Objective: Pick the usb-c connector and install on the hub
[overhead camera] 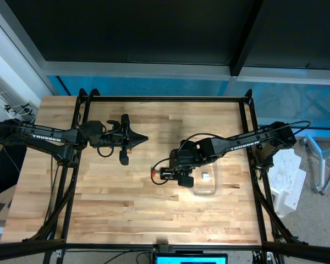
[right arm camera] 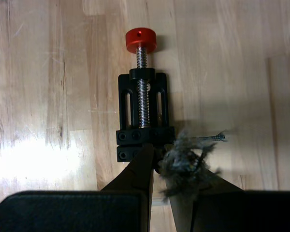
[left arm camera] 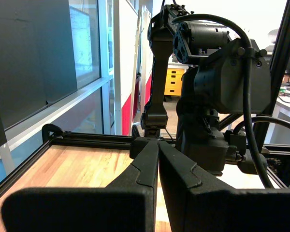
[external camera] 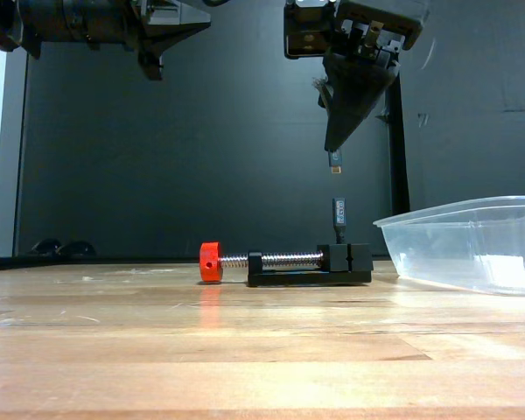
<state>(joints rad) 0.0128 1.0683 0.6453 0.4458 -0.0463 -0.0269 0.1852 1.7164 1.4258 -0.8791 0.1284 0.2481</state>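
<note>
**Right arm holds the plug above the hub, not yet seated.**

The right gripper (external camera: 335, 145) points straight down, its jaws clamped on the top of the usb-c connector (external camera: 335, 163). The connector hangs clear of the hub (external camera: 308, 263), roughly above its upright grey pin (external camera: 339, 219). My worry is alignment. The low view cannot tell me depth, and a grey fuzzy tuft (right arm camera: 188, 162) at the fingertips hides the plug from the wrist camera. If I come down off-centre, the thinly pinched plug could tilt or slip. The hub looks loose on the table (external camera: 157, 350), so it could skid toward the clear tray (external camera: 472, 245). The left gripper (overhead camera: 138, 139) is parked high and well apart, with its jaws together.
</note>
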